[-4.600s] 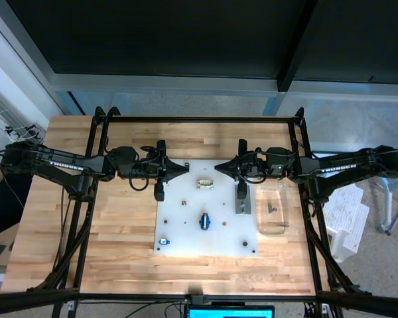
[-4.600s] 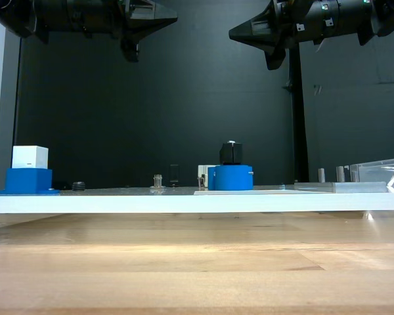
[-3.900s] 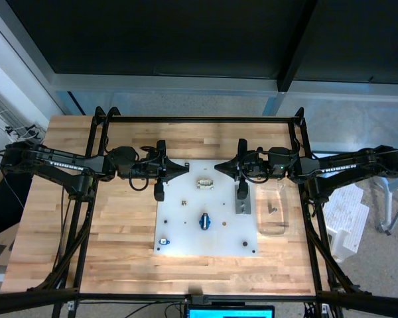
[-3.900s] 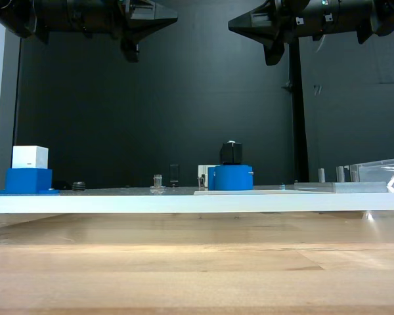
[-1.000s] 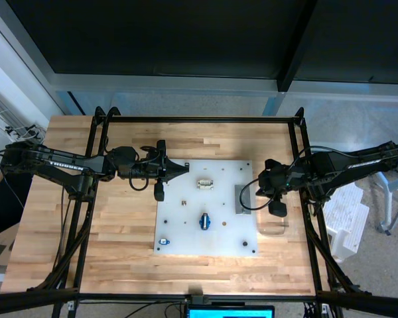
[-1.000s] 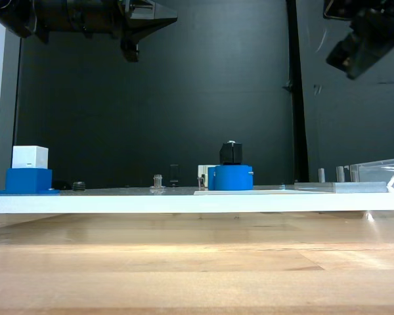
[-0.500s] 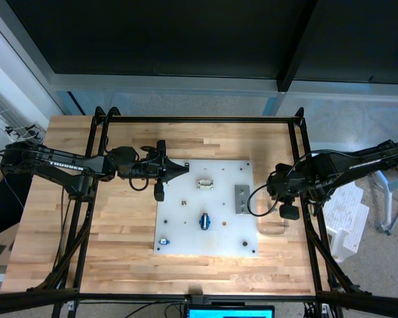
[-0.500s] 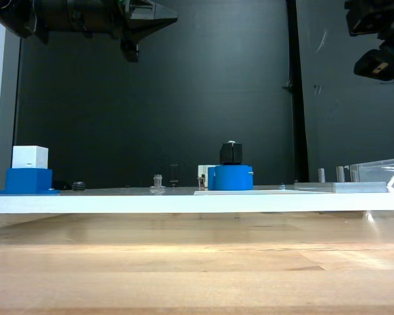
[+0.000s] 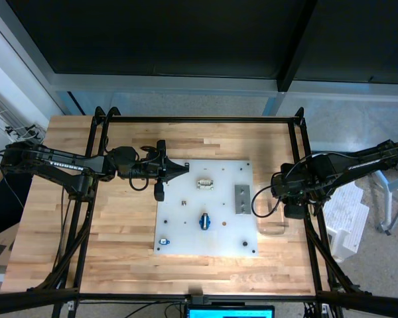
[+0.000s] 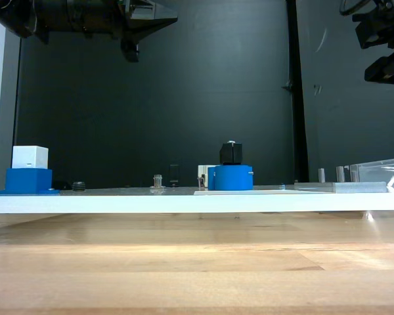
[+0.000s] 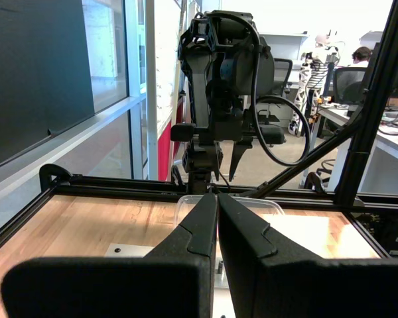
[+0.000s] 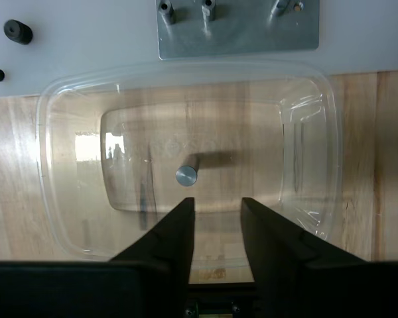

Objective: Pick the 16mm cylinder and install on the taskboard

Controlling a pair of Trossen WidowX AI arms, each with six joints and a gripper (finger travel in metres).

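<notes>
A: High view first. The flat white square taskboard (image 9: 186,228) lies mid-table, and the left gripper (image 9: 184,167) hangs over its far left corner. And the other one?

B: The right gripper (image 9: 290,207) points down just off the taskboard's right edge. It's over a clear plastic tray (image 9: 270,228) lying beside the taskboard.

A: Low view now. Both grippers ride high above the taskboard (image 10: 184,202): the left gripper (image 10: 169,13) over it, the right gripper (image 10: 386,65) out past its right end.

B: Left wrist view: the left gripper (image 11: 217,212) is closed right up, nothing in it.

A: Right wrist view, and there it is! The small round silvery metal 16mm cylinder (image 12: 186,175) sits inside the tray (image 12: 50,99), off the taskboard (image 12: 86,33).

B: And the right gripper (image 12: 216,205) is spread with a clear gap, holding nothing, hovering over the tray with the cylinder untouched.
</notes>
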